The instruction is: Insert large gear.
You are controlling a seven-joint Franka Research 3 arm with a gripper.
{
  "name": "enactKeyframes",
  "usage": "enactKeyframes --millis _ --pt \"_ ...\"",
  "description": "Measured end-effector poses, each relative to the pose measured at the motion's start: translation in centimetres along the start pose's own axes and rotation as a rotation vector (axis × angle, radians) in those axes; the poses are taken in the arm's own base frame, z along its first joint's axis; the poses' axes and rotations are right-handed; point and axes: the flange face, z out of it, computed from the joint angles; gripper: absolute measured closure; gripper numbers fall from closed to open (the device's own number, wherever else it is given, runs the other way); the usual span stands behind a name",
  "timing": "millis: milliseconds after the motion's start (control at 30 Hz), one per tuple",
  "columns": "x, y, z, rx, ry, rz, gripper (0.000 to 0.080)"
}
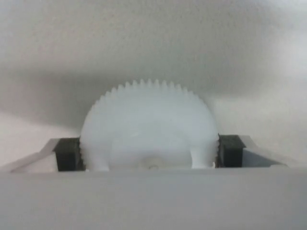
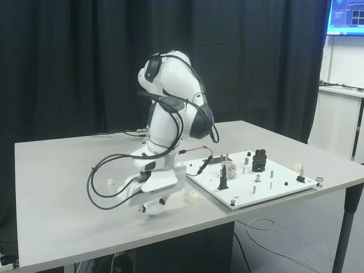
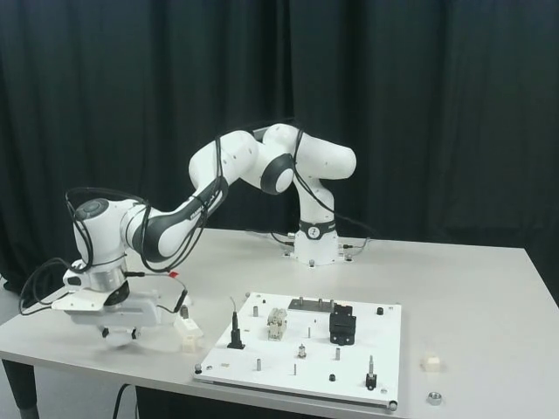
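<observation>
Wrist view: the gripper [image 1: 149,155] clamps the large white toothed plastic gear [image 1: 148,127] between its black pads [image 1: 67,153]. Carry it level toward the white assembly board [image 3: 349,371] nearby, aligning before lowering.

White toothed large gear [image 1: 148,127], seemingly black finger pads [image 1: 67,154], grey table [image 2: 68,170].

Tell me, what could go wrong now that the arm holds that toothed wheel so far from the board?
The white toothed plastic gear is held only at its edges between the black pads of the pincer, so it might slip or tilt on the way. The white assembly board carries many upright pegs and black parts; the low-carried gear could knock them. A small white block lies on the grey table beside the pincer and could be bumped.
</observation>
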Motion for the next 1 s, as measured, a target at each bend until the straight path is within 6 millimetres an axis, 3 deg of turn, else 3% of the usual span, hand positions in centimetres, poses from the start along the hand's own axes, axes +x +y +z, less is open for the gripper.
enactKeyframes --millis 367,1000 --pt "-0.5 -0.2 -2.8 0.005 -0.003 -0.004 0.0205" --pt "-1.0 -1.0 -3.9 -0.01 -0.006 -0.017 0.0205"
